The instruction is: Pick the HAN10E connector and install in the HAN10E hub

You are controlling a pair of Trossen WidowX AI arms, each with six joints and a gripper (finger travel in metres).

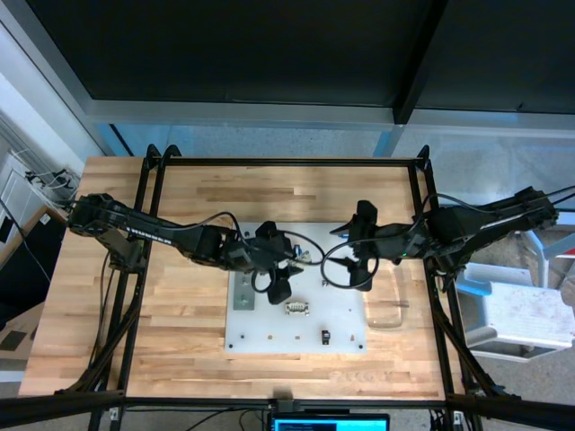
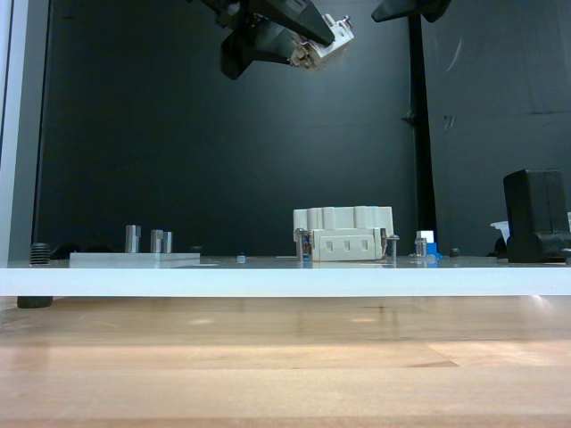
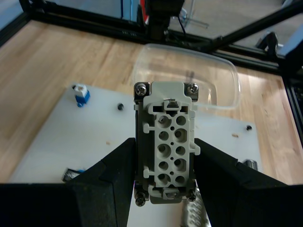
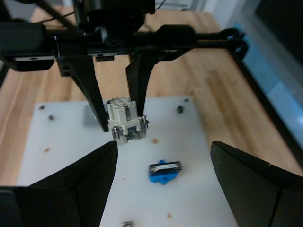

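Over the white task board (image 1: pixel 341 319) on the butcher-block tabletop (image 1: pixel 180 332), the left gripper (image 4: pixel 123 118) clamps the HAN10E connector (image 3: pixel 165 142) aloft, while the right gripper (image 4: pixel 163 149) hangs spread wide above the board's far right corner.

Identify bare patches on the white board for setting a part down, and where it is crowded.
Free: the white board's near-left corner, bordered by the grey block and black component. Crowded: its far half, where the left gripper holding the HAN10E connector and the open right gripper hover; the HAN10E hub sits mid-board.
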